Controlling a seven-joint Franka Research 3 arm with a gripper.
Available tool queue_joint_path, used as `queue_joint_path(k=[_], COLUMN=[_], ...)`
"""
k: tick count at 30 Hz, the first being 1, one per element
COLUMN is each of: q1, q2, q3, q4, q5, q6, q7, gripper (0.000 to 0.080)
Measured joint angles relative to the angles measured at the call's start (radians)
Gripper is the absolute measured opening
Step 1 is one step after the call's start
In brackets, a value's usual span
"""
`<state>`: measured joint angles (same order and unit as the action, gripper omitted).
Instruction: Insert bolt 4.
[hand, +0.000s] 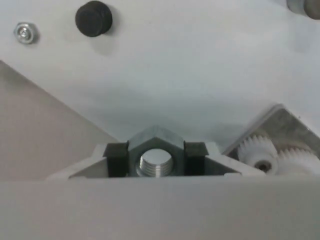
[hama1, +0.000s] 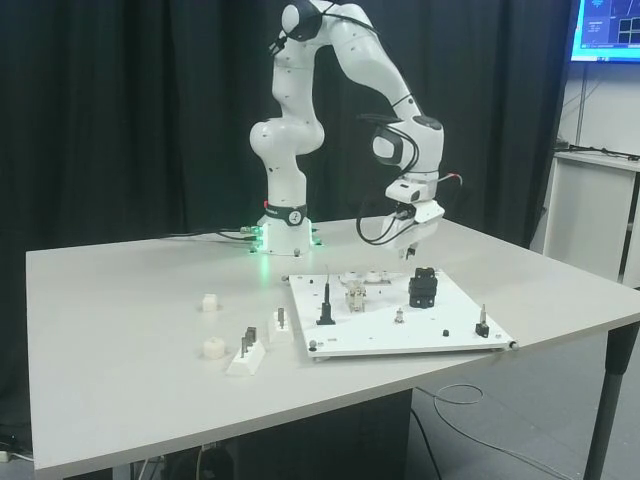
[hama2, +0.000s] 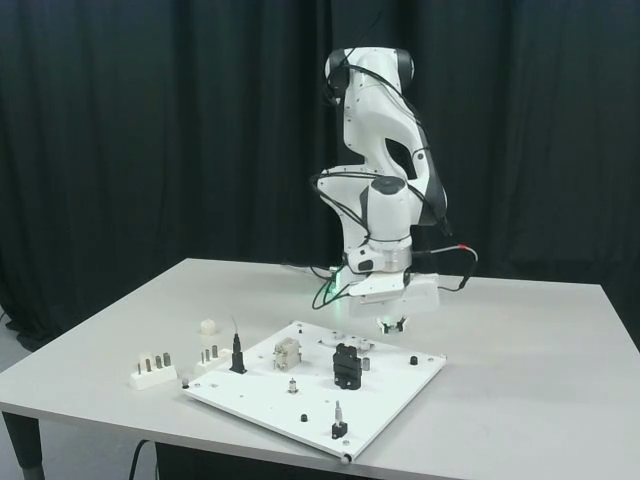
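Observation:
In the wrist view my gripper (hand: 156, 159) is shut on a grey metal hexagonal bolt (hand: 156, 150) with a threaded round centre. The black pads (hand: 117, 159) press on two opposite flats of it. The bolt hangs above the white assembly board (hand: 190, 75). In the room views the gripper (hama1: 413, 250) (hama2: 390, 322) hovers a little above the back part of the board (hama1: 400, 335) (hama2: 400, 395), and the bolt is too small to make out there.
On the board stand a black round knob (hand: 93, 18), a small hex nut (hand: 25, 33), white gears (hand: 272, 155), a black block (hama1: 422, 287) and a thin upright probe (hama1: 327, 305). A white bolt holder (hama1: 250, 352) (hama2: 153, 372) and small white pieces (hama1: 209, 302) lie on the grey table.

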<state>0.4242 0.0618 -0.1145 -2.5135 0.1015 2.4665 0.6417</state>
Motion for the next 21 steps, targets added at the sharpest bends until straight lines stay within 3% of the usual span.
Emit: queue_joint_path(k=[21], q1=[0.000], q2=[-0.034], q3=[-0.018], q4=[0.006], q5=[-0.005], q6=[-0.023], q7=[-0.002], gripper=[0.0225])
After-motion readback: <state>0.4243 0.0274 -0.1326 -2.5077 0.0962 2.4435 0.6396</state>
